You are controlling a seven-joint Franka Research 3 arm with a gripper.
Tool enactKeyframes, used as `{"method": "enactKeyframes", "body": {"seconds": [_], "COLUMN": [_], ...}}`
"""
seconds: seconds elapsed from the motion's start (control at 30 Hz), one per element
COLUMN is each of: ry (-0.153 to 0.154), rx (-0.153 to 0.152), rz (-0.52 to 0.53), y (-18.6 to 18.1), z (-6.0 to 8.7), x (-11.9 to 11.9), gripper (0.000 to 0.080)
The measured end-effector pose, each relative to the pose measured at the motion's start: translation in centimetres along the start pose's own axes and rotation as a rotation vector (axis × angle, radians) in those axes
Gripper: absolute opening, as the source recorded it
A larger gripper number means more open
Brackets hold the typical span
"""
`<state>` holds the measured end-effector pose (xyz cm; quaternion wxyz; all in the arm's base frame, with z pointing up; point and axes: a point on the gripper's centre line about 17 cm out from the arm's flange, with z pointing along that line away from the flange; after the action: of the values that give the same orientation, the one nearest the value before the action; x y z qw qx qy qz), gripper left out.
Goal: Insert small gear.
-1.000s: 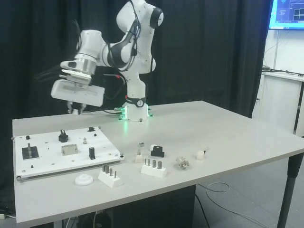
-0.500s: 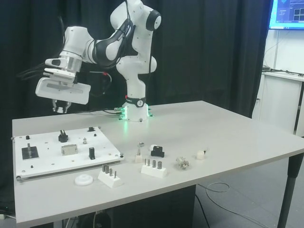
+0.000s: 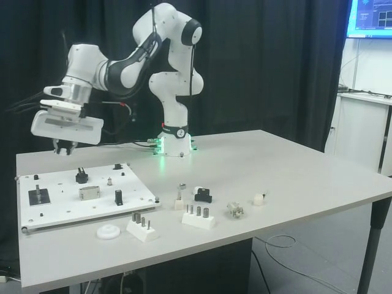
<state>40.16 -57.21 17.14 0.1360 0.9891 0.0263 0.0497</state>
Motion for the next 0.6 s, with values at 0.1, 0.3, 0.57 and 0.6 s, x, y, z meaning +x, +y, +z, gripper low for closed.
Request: {"method": "enactKeyframes", "body": {"seconds": [0.1, 0.3, 0.57, 0.6], "ry": [0.002, 0.015, 0.013, 0.011], "rx": [0.015, 0.052, 0.089, 0.092], "rz": [-0.004, 0.0, 0.0, -0.001], "y": [0.6, 1.6, 2.6, 2.7], "z": [0.8, 2.1, 3.1, 3.2], "x": [-0.2, -0.1, 0.4, 0.4], "gripper": [0.0202, 0.0202, 0.0202, 0.0202]}}
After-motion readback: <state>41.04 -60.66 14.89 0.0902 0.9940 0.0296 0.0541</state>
